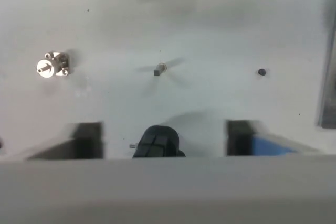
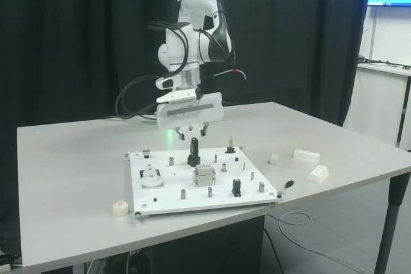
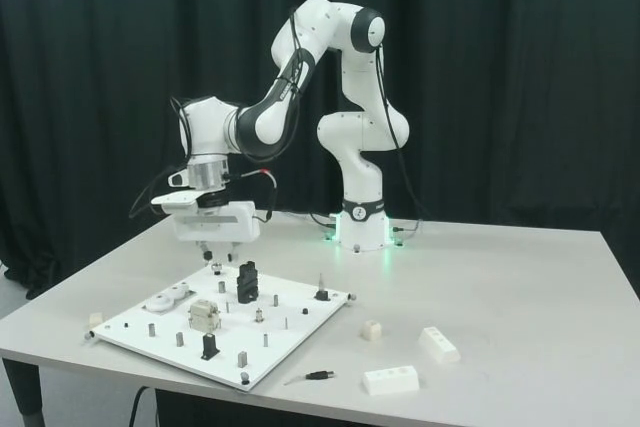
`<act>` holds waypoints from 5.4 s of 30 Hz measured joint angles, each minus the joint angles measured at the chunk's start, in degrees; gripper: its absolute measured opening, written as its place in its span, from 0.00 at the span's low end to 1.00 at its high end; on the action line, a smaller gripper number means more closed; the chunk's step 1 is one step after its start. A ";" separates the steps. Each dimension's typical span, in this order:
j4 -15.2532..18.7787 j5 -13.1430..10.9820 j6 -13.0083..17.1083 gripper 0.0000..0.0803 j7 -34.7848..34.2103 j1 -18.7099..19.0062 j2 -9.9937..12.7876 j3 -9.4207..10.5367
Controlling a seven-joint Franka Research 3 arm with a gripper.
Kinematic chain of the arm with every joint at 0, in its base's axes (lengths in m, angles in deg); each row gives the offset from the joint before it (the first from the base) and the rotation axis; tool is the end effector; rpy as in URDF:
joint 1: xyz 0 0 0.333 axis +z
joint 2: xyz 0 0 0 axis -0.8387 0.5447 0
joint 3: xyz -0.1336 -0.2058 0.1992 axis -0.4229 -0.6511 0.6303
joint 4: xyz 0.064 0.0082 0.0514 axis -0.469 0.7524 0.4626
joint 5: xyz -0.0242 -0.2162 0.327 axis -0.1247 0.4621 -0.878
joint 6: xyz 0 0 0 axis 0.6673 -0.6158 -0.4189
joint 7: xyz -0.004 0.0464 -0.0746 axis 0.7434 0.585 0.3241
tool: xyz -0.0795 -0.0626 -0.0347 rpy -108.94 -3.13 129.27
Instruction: Remove square peg 4.
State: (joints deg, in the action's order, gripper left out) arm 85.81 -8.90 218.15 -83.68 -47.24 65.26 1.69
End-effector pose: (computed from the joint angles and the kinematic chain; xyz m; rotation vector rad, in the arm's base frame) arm 0.5172 -0.2307 0.3090 -2.6353 1.4288 -0.0421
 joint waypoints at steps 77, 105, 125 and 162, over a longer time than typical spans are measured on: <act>-20.16 -2.41 -5.41 1.00 -14.76 6.90 6.90 2.76; -36.44 -2.40 -4.86 1.00 -21.33 8.15 26.92 3.83; -36.46 -2.39 -4.03 1.00 -18.68 4.46 29.10 7.14; -37.85 1.24 -5.59 1.00 -19.99 3.65 31.71 9.52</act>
State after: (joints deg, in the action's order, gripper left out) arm 47.96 -7.67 212.56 -103.67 -43.59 96.97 11.21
